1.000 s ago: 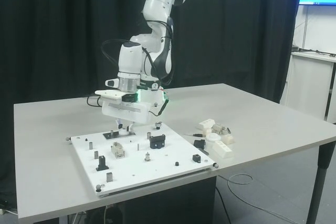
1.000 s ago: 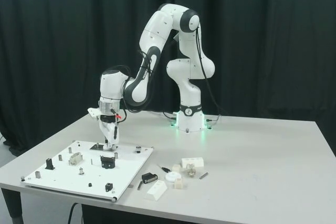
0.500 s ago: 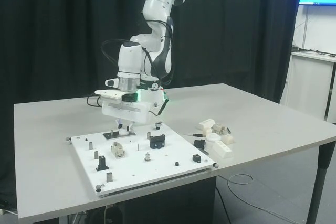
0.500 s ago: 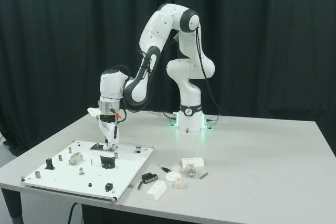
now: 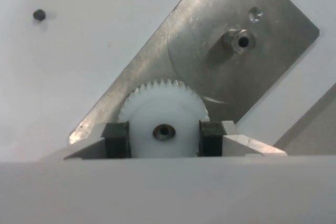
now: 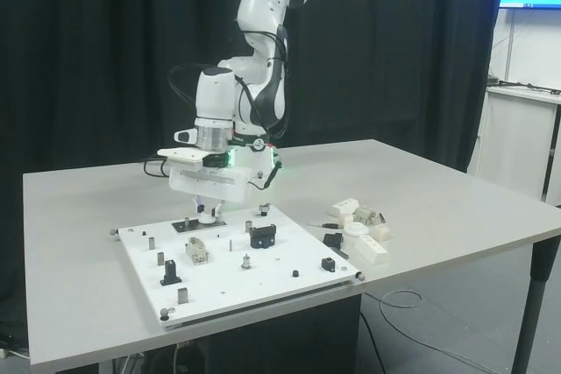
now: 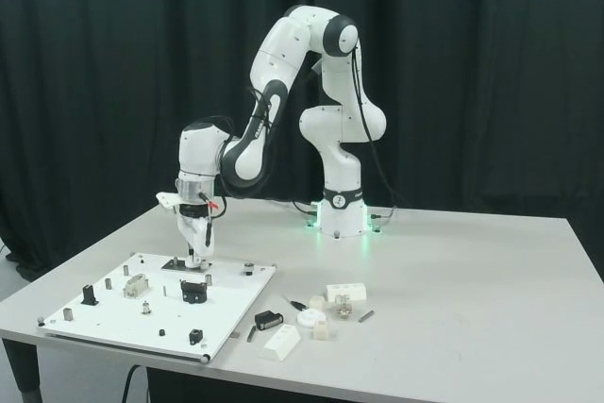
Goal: Remove medium gear.
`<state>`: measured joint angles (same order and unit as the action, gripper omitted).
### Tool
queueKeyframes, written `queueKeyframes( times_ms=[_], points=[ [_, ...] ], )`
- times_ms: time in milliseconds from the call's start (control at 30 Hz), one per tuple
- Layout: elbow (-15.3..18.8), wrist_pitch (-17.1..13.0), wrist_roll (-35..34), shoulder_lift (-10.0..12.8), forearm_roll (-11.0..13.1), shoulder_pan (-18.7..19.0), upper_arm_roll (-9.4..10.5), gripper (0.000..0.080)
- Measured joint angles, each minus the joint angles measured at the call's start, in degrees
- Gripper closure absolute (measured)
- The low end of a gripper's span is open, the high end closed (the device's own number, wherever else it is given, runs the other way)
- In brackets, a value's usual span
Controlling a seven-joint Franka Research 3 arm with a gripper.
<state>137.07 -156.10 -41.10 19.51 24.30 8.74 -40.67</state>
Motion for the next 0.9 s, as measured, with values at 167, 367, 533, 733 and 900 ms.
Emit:
queueKeyframes(
  times_ms=[167,367,533,733,900],
  points=[
    [0.1,0.2,0.3,-0.4,0.0,0.0,-0.15,0.0523],
    [0.2,0.3,0.8,-0.9,0.0,0.0,-0.28,0.0523],
    [0.4,0.4,1.7,-1.8,0.0,0.0,-0.58,0.0523],
    [0.6,1.0,2.9,-3.4,0.0,0.0,-1.16,0.0523],
    [0.7,2.1,3.8,-4.8,-0.1,0.0,-1.62,0.0523]
  ],
)
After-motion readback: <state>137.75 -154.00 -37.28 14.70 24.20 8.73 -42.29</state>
